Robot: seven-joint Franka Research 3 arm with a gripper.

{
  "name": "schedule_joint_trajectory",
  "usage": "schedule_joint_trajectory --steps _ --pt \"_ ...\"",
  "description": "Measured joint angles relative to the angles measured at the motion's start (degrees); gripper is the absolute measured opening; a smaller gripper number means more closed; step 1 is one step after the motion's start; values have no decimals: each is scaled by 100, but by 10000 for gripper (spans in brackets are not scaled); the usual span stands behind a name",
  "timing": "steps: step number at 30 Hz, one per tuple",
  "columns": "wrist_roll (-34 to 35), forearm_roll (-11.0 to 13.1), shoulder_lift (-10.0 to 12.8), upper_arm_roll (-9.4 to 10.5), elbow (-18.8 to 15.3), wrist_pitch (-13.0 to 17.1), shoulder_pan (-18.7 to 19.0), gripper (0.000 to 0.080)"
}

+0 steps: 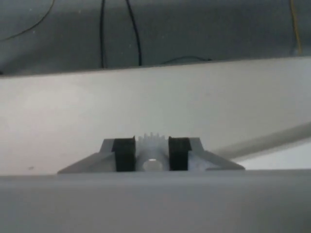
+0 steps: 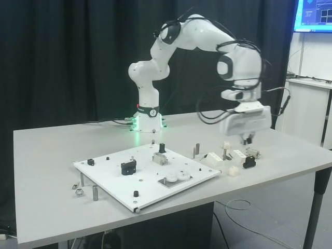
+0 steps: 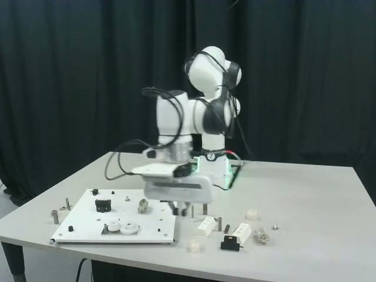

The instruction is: Place small gear.

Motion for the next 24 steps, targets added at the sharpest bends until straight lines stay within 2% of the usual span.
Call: schedule_joint_trajectory --steps 14,24 --pt "370 0 489 0 280 44 722 138" --pt "741 0 738 -1 311 44 1153 138"
